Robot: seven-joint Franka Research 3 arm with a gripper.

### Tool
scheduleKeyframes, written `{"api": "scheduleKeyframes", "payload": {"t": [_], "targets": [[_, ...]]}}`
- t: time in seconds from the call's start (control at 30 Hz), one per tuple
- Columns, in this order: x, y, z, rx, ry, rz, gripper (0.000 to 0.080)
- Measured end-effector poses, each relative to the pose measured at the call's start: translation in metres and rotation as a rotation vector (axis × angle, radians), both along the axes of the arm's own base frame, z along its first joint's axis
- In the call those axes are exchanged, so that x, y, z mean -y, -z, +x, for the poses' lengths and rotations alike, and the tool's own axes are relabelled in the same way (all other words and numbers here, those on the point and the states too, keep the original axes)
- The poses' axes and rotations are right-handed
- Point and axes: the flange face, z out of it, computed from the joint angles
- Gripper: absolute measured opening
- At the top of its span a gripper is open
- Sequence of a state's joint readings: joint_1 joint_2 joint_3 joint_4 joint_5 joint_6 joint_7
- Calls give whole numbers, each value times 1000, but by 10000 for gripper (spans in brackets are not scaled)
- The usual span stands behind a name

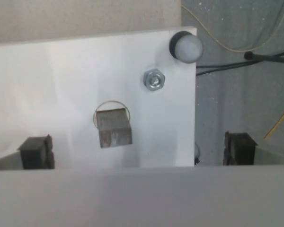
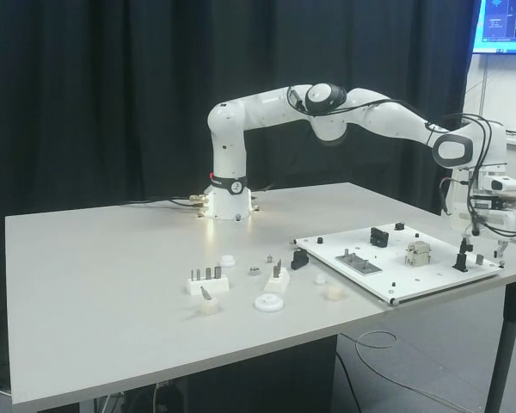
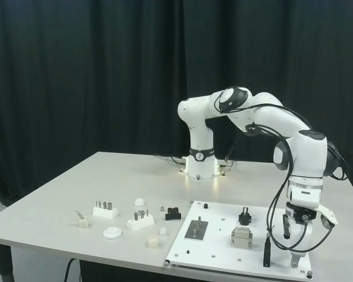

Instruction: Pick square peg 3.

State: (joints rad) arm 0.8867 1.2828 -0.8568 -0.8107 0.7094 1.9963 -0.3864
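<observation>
In the wrist view a grey square peg [image 1: 113, 127] stands in a round hole of the white board [image 1: 61, 71], close to the board's corner. My gripper [image 1: 137, 150] hovers above it, open wide, with one black fingertip [image 1: 35, 152] over the board and the other [image 1: 239, 148] beyond the board's edge. Nothing is between the fingers. In the room views the gripper [image 2: 486, 245] [image 3: 294, 234] hangs over the right end of the board [image 2: 361, 280] [image 3: 212, 249], just above a dark upright peg [image 2: 462, 256] [image 3: 266, 254].
A hex nut [image 1: 154, 79] and a round white bumper [image 1: 187, 46] sit by the board's corner. The board also carries a black block [image 3: 245, 217], a metal part [image 3: 240, 238] and a grey plate [image 3: 196, 230]. White peg holders [image 3: 105, 211] and a gear [image 3: 112, 233] lie on the table.
</observation>
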Motion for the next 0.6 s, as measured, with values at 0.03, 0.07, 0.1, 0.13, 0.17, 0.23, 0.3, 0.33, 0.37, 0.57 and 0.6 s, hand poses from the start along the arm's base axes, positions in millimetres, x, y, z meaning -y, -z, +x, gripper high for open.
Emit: {"api": "scheduleKeyframes", "payload": {"t": [0.03,0.07,0.1,0.13,0.17,0.23,0.3,0.33,0.37,0.57,0.6], "targets": [[0,0,0,1,2,1,796],[0,-1,0,1,3,2,796],[0,-1,0,2,5,2,796],[0,-2,1,2,7,3,796],[0,-2,1,3,9,4,799],[0,-3,1,4,12,5,800],[0,-4,1,5,18,7,800],[0,-4,1,5,21,8,800],[0,-4,1,6,24,9,800],[-1,-6,1,8,34,13,800],[-1,-6,1,8,36,14,800]]}}
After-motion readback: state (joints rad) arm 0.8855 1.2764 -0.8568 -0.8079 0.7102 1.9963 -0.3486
